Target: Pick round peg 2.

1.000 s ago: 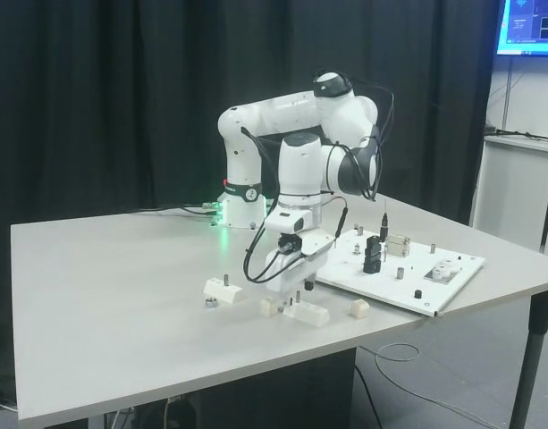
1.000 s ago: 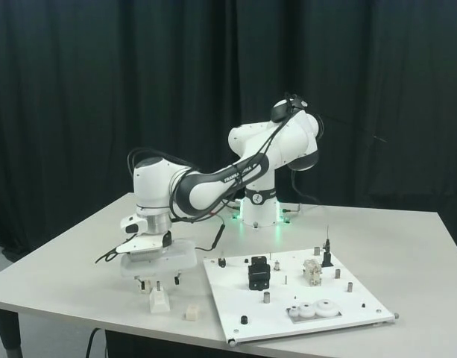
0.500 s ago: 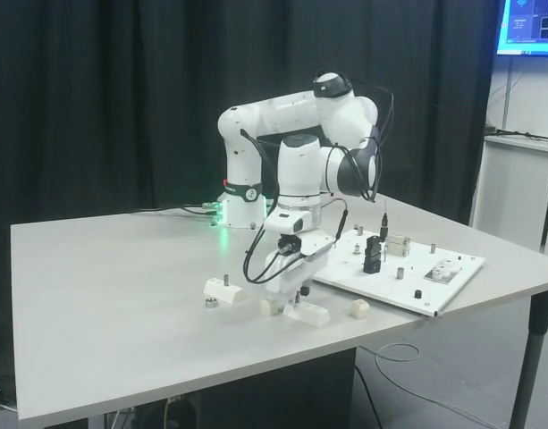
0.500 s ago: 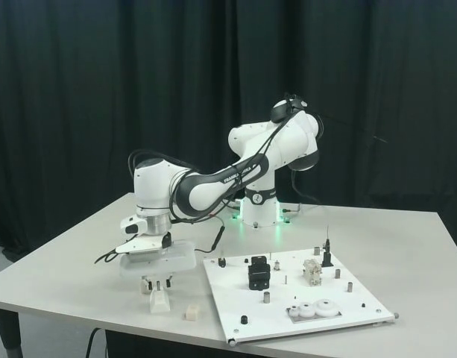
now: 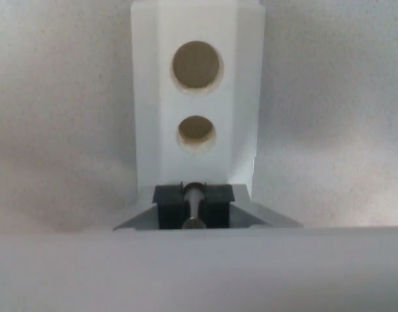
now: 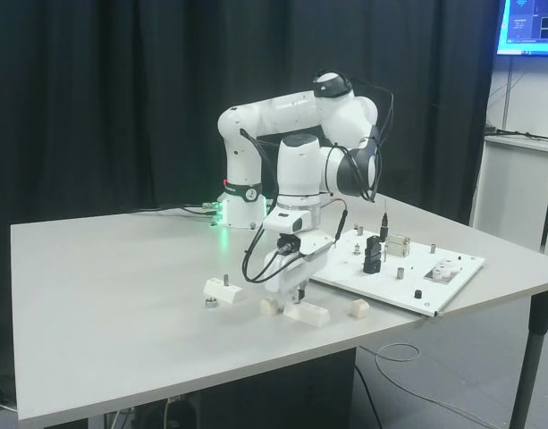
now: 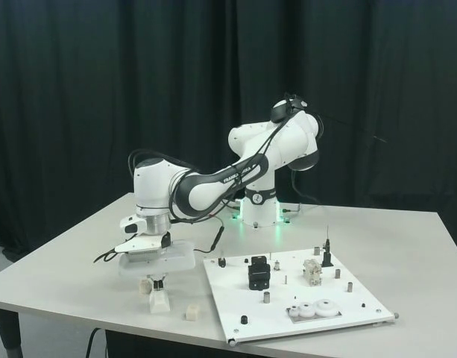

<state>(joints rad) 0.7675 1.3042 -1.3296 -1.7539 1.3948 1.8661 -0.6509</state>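
My jaws are nearly shut, black pads pressed on either side of round peg 2, which stands upright in the white holder block on the grey tabletop. The peg's long axis is vertical, directly between my fingertips (two neighbouring holes are vacant). No readable writing here.

arms: one white arm
tables: one grey table
boards: one white board
long white blocks: two, one under the arm's wrist, another beside it
small white cubes: two
holes in block, wrist view: two
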